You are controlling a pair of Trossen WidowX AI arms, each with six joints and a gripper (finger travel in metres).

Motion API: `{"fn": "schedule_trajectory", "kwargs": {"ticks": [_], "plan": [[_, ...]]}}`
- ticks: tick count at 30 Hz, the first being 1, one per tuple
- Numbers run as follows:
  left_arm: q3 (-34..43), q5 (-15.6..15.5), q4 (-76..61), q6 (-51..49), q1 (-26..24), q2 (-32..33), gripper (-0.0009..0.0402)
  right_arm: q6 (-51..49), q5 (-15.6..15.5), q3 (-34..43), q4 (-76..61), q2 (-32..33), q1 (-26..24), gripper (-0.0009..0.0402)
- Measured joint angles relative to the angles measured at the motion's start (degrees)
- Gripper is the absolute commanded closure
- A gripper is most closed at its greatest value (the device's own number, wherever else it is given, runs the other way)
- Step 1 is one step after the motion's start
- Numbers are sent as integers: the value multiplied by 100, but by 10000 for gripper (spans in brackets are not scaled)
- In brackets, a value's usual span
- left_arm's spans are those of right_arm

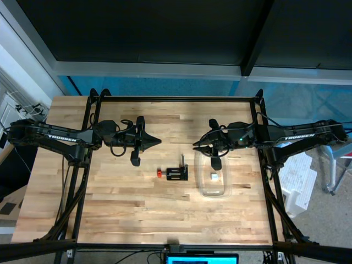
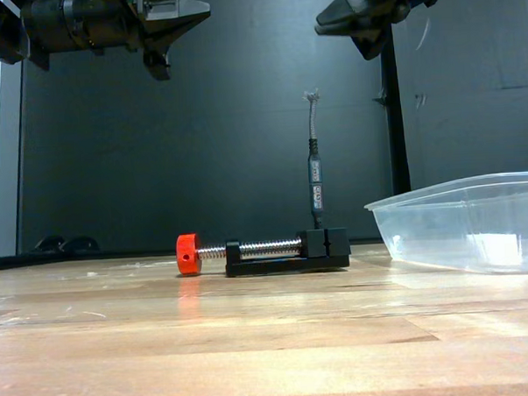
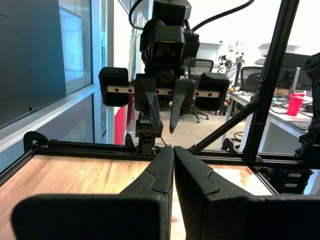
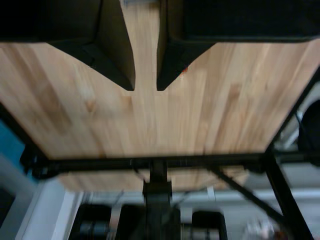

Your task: Pick the usb-c connector and install on the hub

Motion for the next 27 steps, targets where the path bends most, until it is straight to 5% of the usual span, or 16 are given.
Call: {"fn": "schedule_trajectory", "kwargs": {"ticks": [5,27], "plan": [[2,0,0,-2,0,0,393,2,4,-487,907,-293,-22,395],[2,0,0,0,0,0,393,219,-238,-1661,2754,-898,-146,393]]}}
